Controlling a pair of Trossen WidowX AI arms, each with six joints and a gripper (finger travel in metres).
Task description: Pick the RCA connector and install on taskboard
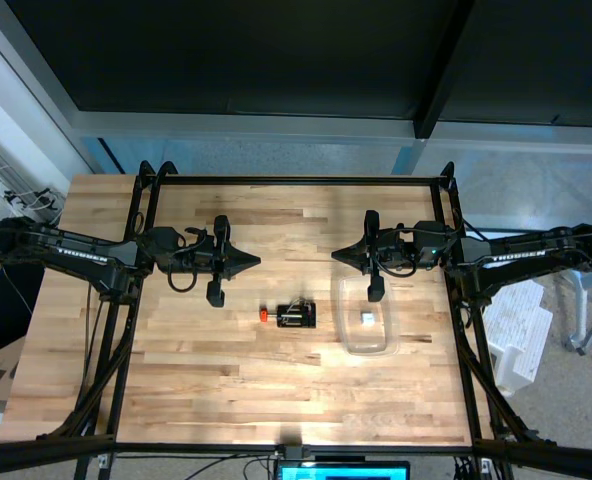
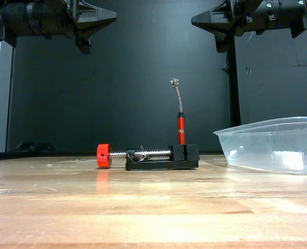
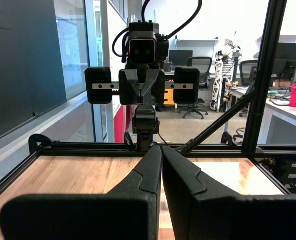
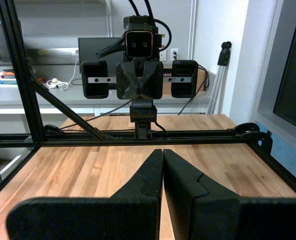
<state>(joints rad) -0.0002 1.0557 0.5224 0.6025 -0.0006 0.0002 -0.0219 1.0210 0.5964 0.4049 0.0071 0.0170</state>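
The red connector (image 2: 181,129) stands upright on the black vise (image 2: 162,158) with nothing holding it, and its braided cable (image 2: 178,97) curves up from it. In the high view the vise (image 1: 298,316) lies at mid table, its red knob (image 1: 263,315) to the left. The clear tray (image 1: 368,318) holds only the white block (image 1: 368,317). My left gripper (image 1: 257,261) hangs shut high over the table's left half. My right gripper (image 1: 336,254) hangs shut high above the tray's far end. Both wrist views show the fingers pressed together with nothing between them (image 3: 161,162) (image 4: 162,162).
A black frame rail (image 1: 296,181) runs along the table's far edge, with slanted struts at both sides. The tray (image 2: 278,142) sits right of the vise. A screen (image 1: 341,470) shows at the near edge.
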